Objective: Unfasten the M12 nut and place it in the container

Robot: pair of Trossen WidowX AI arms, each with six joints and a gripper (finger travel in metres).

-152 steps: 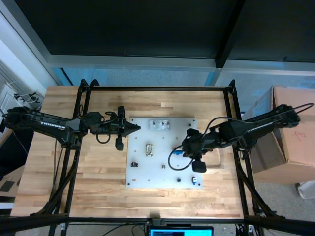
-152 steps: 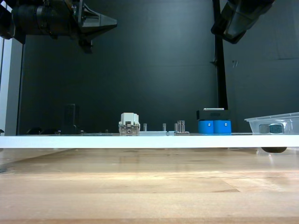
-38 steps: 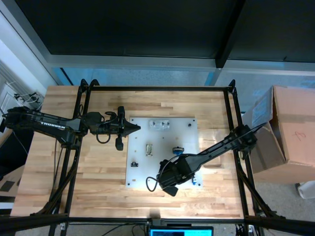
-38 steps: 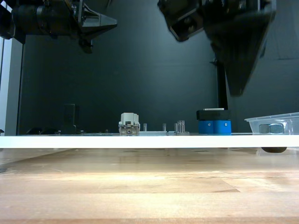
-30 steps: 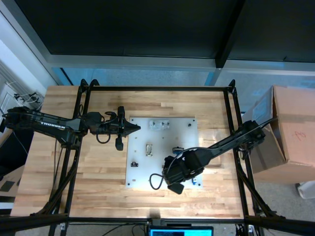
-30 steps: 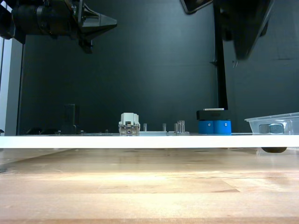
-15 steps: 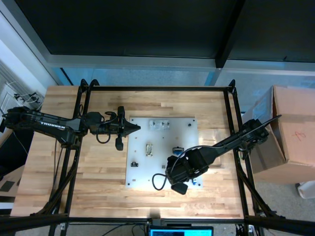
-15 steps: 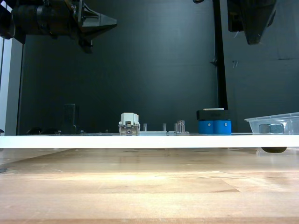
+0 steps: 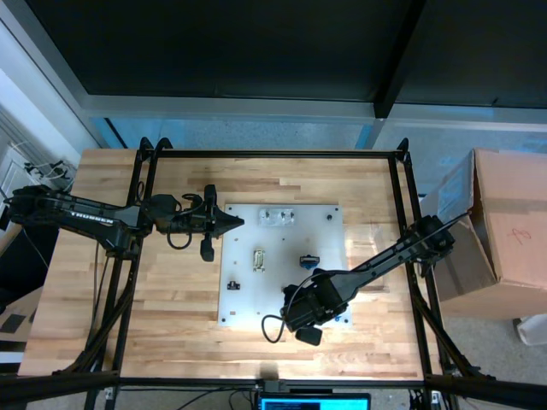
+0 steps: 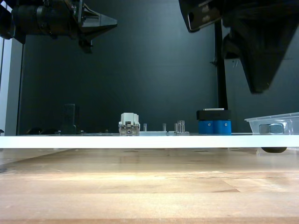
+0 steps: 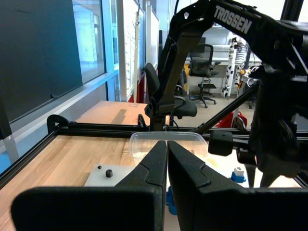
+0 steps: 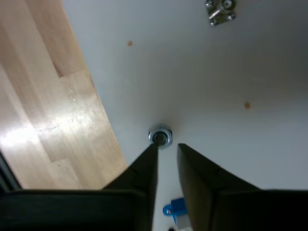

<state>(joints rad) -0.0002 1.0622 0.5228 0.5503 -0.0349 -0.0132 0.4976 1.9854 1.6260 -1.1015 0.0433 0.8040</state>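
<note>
Above the surface (image 9: 171,299) I am aiming the barely parted right tool (image 12: 167,148) at the nut (image 12: 160,136) on its stud, seemingly to grip it; closed left tool (image 11: 166,143) is hanging by the board's (image 9: 256,307) far-left corner.

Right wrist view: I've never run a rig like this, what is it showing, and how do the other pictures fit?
That camera rides on the right arm and looks along its hand: two dark fingers, slightly apart and empty, point at the small silver nut. The nut sits on the white board, seemingly on its stud, not in the clear tray. The high view looks down on the wooden table, an arm at each side; the right one reaches over the board's near right part. The low view looks level along the table. The left wrist view shows the left hand, shut and empty, raised over the board's far left edge.
</note>
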